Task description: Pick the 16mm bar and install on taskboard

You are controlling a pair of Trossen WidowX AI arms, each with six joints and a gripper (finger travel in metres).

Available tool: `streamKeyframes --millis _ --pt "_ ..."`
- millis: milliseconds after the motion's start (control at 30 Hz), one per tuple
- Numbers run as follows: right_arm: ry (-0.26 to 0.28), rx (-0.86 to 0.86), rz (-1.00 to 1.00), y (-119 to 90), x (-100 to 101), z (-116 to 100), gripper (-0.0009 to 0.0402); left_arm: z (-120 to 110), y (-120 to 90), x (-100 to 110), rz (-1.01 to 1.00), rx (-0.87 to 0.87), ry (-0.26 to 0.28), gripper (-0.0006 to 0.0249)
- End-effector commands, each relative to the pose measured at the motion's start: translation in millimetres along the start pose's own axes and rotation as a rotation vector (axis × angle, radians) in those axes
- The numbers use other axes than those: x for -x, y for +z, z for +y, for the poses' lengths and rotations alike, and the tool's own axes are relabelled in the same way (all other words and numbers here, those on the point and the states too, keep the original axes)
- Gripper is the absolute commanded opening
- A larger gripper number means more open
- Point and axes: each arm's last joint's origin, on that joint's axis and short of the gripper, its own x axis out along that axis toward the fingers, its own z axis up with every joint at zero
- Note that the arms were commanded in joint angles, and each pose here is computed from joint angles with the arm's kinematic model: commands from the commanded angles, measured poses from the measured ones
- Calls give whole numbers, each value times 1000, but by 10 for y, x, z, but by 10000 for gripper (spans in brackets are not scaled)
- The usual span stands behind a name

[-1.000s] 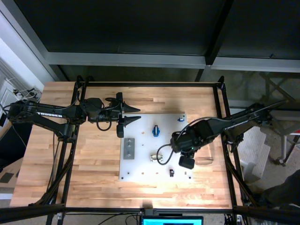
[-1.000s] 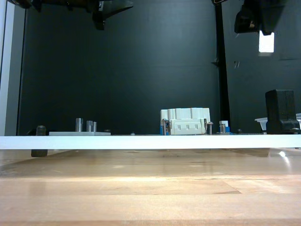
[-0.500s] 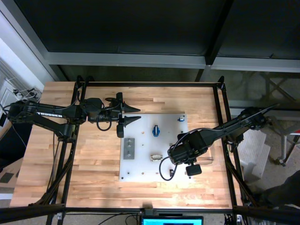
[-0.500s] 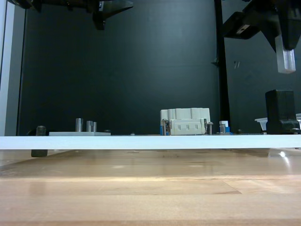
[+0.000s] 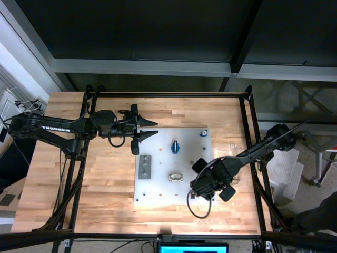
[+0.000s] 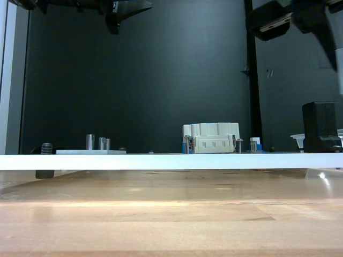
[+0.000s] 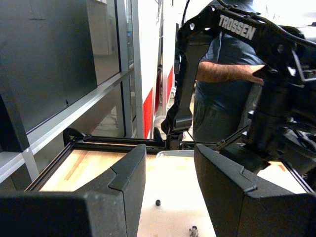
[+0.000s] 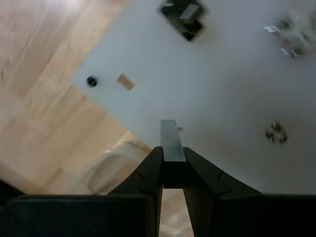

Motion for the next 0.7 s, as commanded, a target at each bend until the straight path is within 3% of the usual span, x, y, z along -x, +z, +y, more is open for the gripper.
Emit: streamKeyframes --millis 33,700 --pt "-6 152 11 48 -33 81 4 1 1 -1 0 0 0 131" --pt "-49 529 44 269 -261 296 4 1 1 -1 0 0 0 131"
